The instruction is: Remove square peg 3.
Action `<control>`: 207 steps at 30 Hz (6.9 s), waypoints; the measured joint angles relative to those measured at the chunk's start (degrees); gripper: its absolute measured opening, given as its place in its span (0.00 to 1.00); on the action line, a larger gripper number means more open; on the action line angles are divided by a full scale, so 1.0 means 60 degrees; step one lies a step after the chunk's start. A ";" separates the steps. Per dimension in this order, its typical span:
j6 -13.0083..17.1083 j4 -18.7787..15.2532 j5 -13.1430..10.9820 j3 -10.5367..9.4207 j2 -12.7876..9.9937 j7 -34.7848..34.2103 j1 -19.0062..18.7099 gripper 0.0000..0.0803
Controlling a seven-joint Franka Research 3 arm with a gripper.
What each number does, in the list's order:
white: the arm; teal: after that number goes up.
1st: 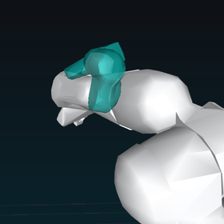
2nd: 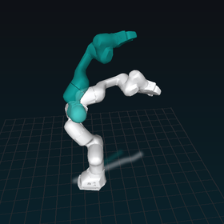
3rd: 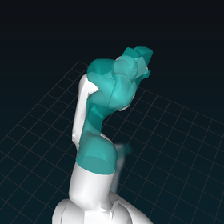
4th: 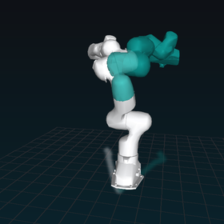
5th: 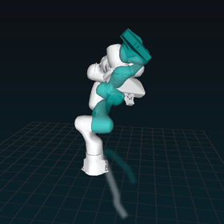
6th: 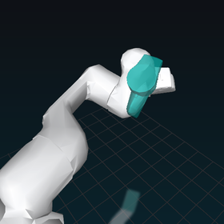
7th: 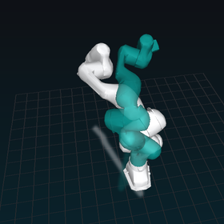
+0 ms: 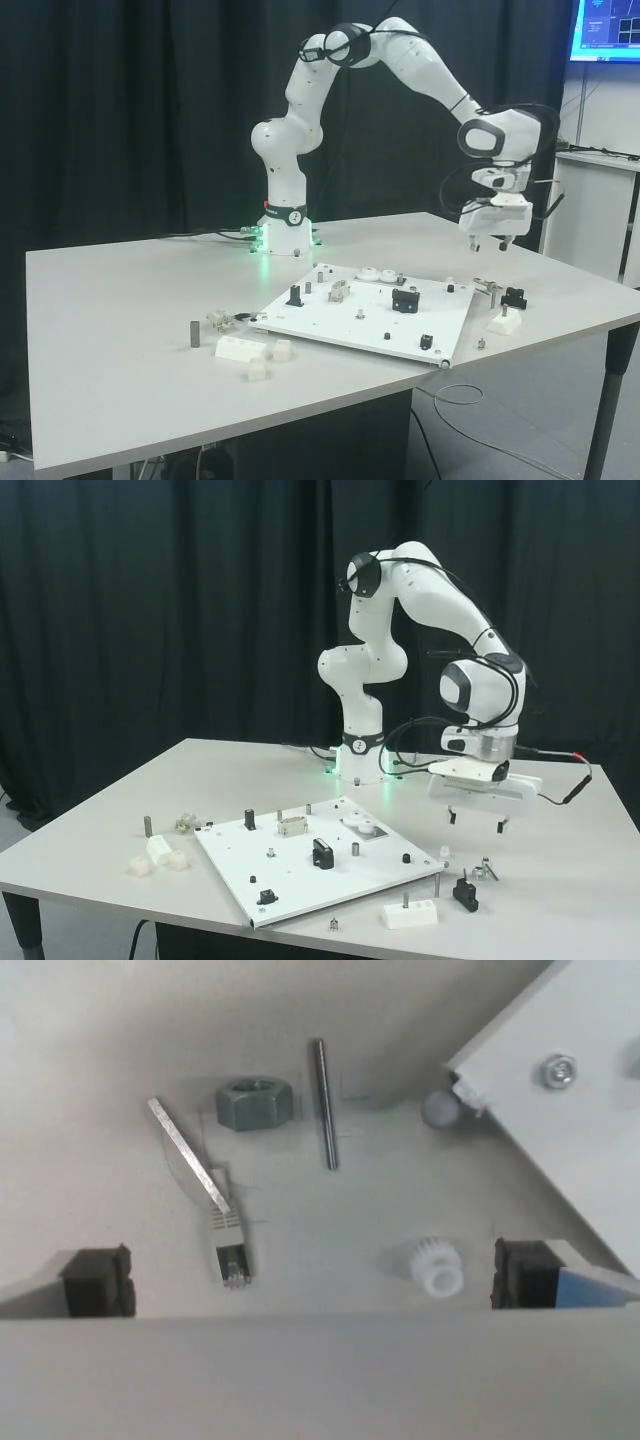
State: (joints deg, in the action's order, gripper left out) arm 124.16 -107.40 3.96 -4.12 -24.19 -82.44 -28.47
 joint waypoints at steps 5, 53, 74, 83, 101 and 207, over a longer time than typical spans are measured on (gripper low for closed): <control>-0.0369 0.0262 0.0004 0.0023 0.0000 0.0000 0.0000 1.00; -0.0415 0.0393 0.0097 0.0101 -0.0081 0.0037 -0.0006 1.00; -0.0534 0.0393 0.0258 0.0251 -0.0081 0.0052 -0.0013 1.00; -0.1032 0.0394 0.0598 0.0559 -0.0037 0.0051 -0.0012 1.00; -0.2464 0.0010 0.1498 0.1195 0.0245 0.0690 0.0568 1.00; 0.2611 -0.5948 0.0866 0.3028 0.3565 0.3683 0.4734 1.00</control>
State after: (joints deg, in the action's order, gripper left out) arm 139.82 -143.09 9.16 14.05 -2.80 -60.35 -0.06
